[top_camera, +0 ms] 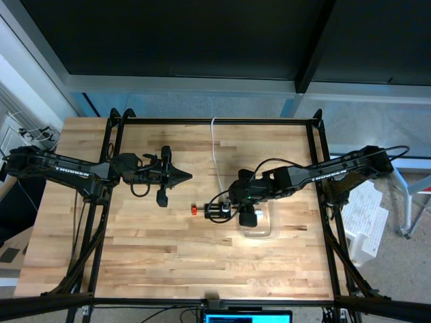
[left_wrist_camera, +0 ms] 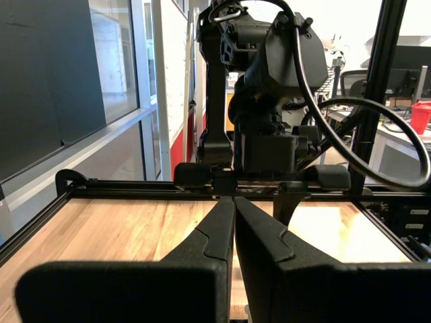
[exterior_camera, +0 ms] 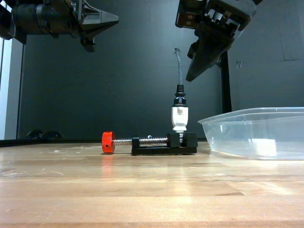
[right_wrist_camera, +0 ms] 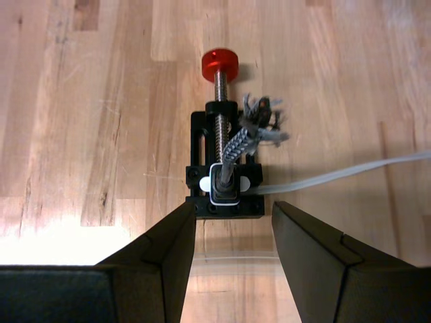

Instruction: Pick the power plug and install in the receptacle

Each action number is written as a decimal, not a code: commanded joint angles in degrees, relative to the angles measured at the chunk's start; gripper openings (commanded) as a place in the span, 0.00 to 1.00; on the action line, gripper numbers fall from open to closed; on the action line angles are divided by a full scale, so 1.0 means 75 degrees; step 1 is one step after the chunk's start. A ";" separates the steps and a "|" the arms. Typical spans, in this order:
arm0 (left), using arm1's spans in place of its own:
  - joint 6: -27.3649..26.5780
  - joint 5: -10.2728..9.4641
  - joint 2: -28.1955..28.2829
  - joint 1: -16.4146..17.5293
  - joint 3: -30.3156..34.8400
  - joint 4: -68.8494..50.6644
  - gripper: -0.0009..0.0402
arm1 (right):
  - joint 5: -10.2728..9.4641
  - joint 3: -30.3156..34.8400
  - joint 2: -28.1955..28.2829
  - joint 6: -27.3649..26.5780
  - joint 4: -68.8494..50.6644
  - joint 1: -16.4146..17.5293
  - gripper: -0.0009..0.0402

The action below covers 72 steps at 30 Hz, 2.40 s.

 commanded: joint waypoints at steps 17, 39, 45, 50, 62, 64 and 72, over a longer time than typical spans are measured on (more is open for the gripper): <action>0.0000 0.0003 0.0003 0.0000 0.0003 0.0000 0.02 | -0.0070 -0.2057 -0.2926 -0.1005 0.3252 -0.0874 0.04; 0.0000 0.0003 0.0003 0.0003 0.0003 0.0003 0.02 | -0.0487 -0.4470 -0.4086 -0.1099 0.7670 -0.1262 0.02; 0.0000 0.0003 0.0003 0.0000 0.0003 0.0003 0.02 | -0.0472 -0.4616 -0.4106 -0.1163 0.7866 -0.1265 0.02; 0.0000 0.0003 0.0003 0.0000 0.0003 0.0000 0.02 | -0.0475 -0.4634 -0.4100 -0.1236 0.7868 -0.1262 0.02; 0.0000 0.0003 0.0003 0.0000 0.0003 0.0000 0.02 | -0.0469 -0.4634 -0.4103 -0.1218 0.7825 -0.1259 0.02; 0.0000 0.0003 0.0003 0.0003 0.0003 0.0000 0.02 | -0.0469 -0.4634 -0.4103 -0.1215 0.7825 -0.1259 0.02; 0.0000 0.0003 0.0003 0.0000 0.0003 0.0000 0.02 | -0.0469 -0.4634 -0.4103 -0.1218 0.7799 -0.1262 0.02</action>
